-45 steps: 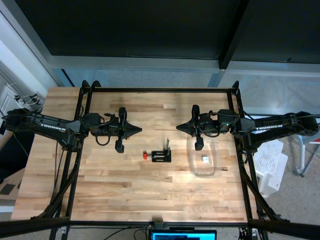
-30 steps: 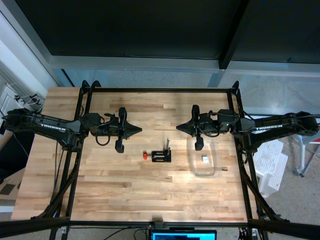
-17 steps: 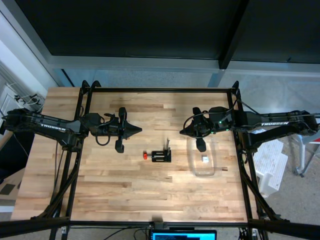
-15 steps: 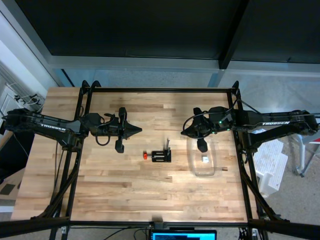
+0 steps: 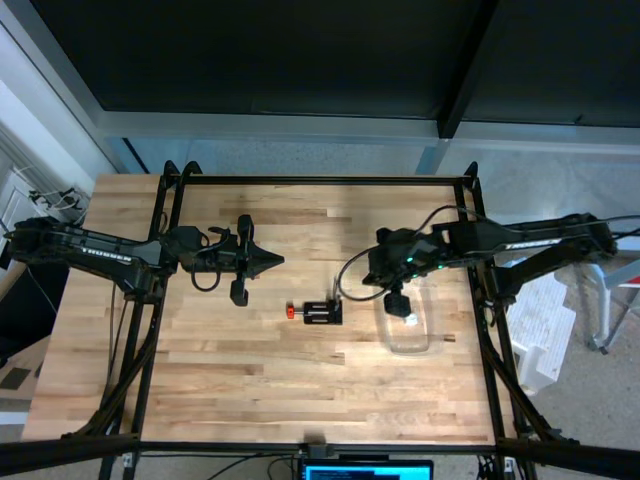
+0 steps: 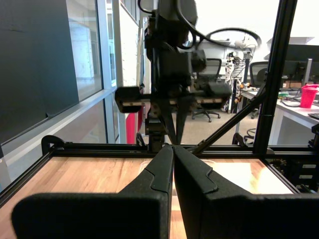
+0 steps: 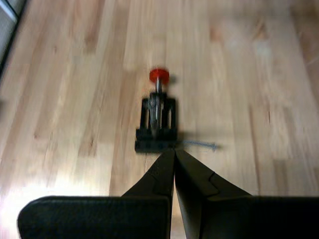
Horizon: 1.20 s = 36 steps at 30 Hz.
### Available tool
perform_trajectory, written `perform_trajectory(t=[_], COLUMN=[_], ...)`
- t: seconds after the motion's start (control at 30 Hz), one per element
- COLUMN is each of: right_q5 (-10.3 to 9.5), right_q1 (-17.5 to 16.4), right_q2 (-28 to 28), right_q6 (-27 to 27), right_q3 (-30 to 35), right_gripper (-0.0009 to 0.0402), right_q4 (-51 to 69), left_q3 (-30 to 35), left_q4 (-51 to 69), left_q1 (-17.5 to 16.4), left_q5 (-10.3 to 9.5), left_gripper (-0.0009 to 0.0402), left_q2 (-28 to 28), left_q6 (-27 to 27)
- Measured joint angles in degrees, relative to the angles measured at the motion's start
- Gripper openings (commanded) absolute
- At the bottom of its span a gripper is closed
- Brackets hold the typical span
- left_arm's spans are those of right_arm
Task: Remove the USB-C connector from taskboard and place in the container
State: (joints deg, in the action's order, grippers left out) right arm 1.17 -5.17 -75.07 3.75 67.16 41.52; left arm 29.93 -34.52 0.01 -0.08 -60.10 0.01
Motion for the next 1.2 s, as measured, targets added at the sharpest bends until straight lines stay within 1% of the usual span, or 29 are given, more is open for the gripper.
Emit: perform_trajectory(t=[0.17,0.3,0.53,0.7,0.8,1.0,1.2], right_q5=[4.02,5.25,5.29,5.27,5.29,5.27,5.14], right_q1=[-2.23,-3.15,-3.45,-3.48,-3.48,-3.48,-3.45], right_q2=[-6.78,-11.34,-17.86,-21.24,-22.75,-25.49,-26.69], right_q6=[0.85,1.75,2.25,3.28,3.43,3.45,3.45], right_q3=[5.6,9.2,13.09,14.6,14.82,14.82,14.82], right_gripper=[0.0017,0.0057,0.0134,0.0168,0.0175,0.0171,0.0171], right_q4=[6.75,9.07,8.79,8.79,8.74,8.09,6.64], left_q3=[0.0,0.0,0.02,0.0,0.0,0.02,0.02], left_q4=[0.0,0.0,0.0,0.0,0.0,-0.02,0.0], left_q1=[0.0,0.0,0.0,0.0,0.0,0.0,0.0], left_q5=[-0.02,-0.02,-0.02,-0.02,-0.02,-0.02,-0.02], left_gripper=[0.0,0.0,0.0,0.0,0.0,0.0,0.0], left_q2=[0.0,0.0,0.0,0.0,0.0,0.0,0.0], left_q6=[0.0,0.0,-0.02,0.0,-0.02,0.0,0.0])
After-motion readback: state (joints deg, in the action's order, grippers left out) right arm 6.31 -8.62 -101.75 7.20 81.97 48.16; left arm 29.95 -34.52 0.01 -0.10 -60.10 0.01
